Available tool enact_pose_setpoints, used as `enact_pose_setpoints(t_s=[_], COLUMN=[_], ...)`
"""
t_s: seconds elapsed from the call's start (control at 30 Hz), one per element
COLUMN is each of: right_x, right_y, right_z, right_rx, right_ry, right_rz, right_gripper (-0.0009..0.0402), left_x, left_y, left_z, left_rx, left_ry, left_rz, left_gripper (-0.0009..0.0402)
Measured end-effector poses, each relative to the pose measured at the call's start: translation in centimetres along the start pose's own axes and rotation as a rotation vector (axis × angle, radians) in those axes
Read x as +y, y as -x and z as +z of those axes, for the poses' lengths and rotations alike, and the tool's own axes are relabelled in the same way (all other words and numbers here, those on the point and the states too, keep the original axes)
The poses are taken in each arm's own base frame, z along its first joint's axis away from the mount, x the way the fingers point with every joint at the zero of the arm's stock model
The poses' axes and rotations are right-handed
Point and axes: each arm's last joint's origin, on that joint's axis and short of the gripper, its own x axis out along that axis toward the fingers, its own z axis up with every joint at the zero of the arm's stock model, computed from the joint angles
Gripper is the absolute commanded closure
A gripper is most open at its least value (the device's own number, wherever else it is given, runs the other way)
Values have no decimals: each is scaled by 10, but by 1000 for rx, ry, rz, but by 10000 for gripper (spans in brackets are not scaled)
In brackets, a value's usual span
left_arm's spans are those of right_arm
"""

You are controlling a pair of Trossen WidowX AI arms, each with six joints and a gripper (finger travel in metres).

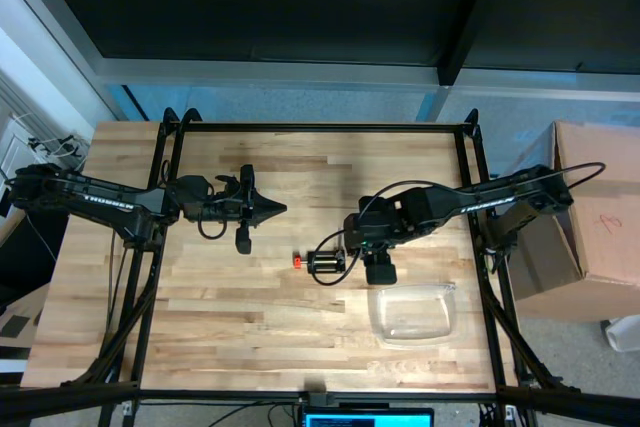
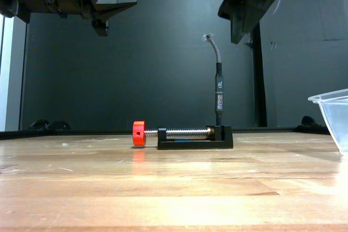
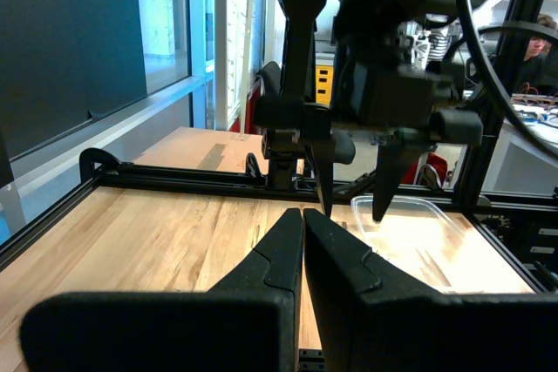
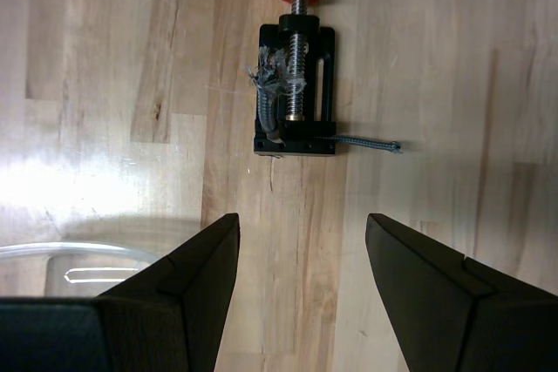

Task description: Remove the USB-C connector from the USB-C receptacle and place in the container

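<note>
At the left edge of the wooden tabletop [image 1: 250, 327] the left arm [image 1: 90, 202] reaches inward, held level and high above the wood. Its left claw [image 3: 302, 215] is closed tight, the two fingers pressed flat against each other with nothing between them, and it points across toward the other arm, well apart from everything on the wood. Near the middle of the tabletop lies a small black clamp [image 2: 196, 137] with a red knob [image 2: 139, 133] at its left end. At the clamp's right end stands the USB-C connector [image 2: 219, 93], upright and seated, its lower end down in the black block. A short braided cable [image 2: 215, 52] rises from it, curves left and ends in a frayed tip; no claw is touching it. Above the cable's tip and slightly to its right hangs the right claw [image 4: 301, 219], aimed down at the tabletop, its fingers [image 4: 209, 276] spread wide and gripping nothing. To the right of the clamp and nearer the front edge sits the clear plastic container [image 1: 413, 312], with the connector not in it.
</note>
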Motion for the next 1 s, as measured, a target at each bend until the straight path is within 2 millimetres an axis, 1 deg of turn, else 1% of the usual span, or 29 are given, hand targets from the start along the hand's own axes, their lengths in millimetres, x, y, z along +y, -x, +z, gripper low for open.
enact_pose_setpoints(t_s=[0.2, 0.37, 0.57, 1.0], right_x=[3, 4, 6, 8], right_y=[-19, -33, -45, -55], right_z=[6, 10, 13, 17], right_rx=[30, 43, 60, 50], right_ry=[3, 1, 3, 7], right_rz=[-3, -5, -6, -1], right_gripper=[195, 207, 221, 233], left_x=[0, 0, 0, 0], left_y=[0, 0, 0, 0], left_z=[0, 0, 0, 0], left_rx=[0, 0, 0, 0], left_ry=[0, 0, 0, 0], left_rz=[0, 0, 0, 0], left_gripper=[393, 393, 393, 393])
